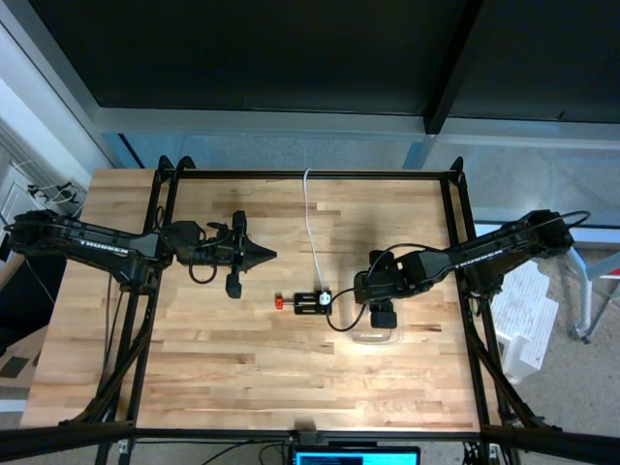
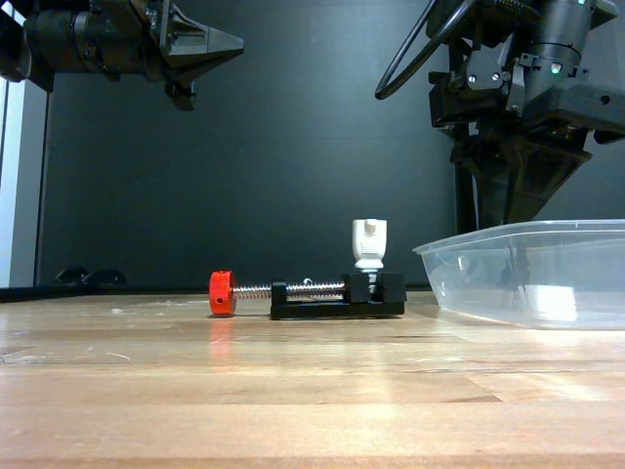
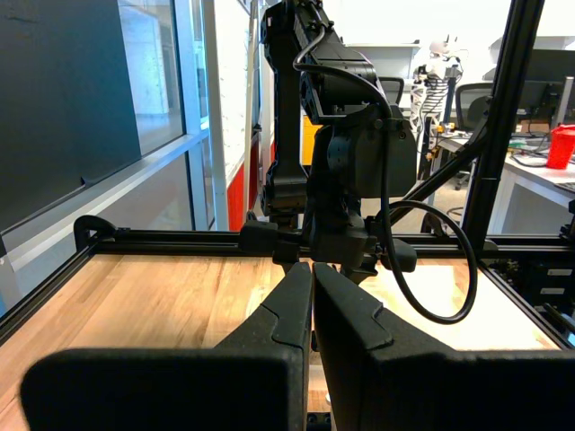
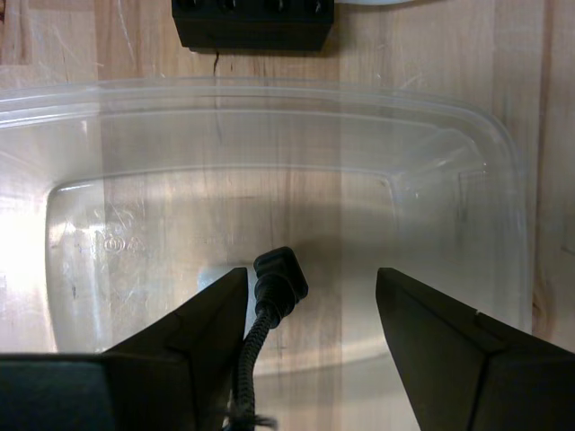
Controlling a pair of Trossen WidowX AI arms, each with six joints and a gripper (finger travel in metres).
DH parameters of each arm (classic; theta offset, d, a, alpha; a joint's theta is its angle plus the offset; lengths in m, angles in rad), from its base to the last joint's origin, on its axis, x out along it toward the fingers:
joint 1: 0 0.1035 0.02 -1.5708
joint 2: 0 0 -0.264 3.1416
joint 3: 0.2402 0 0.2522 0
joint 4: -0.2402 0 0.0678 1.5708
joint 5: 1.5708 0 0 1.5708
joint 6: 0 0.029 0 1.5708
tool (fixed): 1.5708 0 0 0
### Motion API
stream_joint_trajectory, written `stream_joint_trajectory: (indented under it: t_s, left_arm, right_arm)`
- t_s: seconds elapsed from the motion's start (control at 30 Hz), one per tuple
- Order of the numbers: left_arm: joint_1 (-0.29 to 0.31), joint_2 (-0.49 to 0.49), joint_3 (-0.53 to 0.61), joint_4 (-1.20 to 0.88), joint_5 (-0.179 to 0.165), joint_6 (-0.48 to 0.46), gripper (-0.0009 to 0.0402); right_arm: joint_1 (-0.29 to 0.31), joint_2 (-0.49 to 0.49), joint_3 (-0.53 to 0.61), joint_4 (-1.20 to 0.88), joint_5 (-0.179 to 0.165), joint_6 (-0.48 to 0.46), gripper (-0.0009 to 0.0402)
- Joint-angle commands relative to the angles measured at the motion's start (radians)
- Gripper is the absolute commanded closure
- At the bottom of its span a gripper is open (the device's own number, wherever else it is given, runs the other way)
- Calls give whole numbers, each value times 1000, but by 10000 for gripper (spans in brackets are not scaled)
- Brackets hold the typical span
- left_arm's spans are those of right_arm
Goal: Remove the power plug from the receptacle and place in the container
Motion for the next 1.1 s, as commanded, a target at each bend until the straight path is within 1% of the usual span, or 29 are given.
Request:
stream_joint_trajectory:
  t_s: [0.03, 0.2, 0.4, 0.53, 0.63, 0.93, 1.1]
  left_arm:
    - [0, 0, 0, 0, 0, 0, 393]
    - [0, 0, 0, 0, 0, 0, 393]
    - [0, 0, 0, 0, 0, 0, 393]
    - [0, 0, 0, 0, 0, 0, 393]
    - [0, 0, 0, 0, 0, 0, 393]
    - [0, 0, 0, 0, 0, 0, 393]
    - [0, 0, 0, 0, 0, 0, 393]
  right_arm:
    - [3, 0, 38, -39, -1, 1, 178]
    - [4, 0, 93, -93, 0, 5, 177]
    - [4, 0, 109, -121, -1, 7, 183]
    - [4, 0, 117, -124, -12, 28, 186]
    - [5, 0, 141, -131, -30, 45, 185]
    - [5, 0, 187, -146, -35, 49, 185]
    - [4, -8, 182, -120, -34, 46, 186]
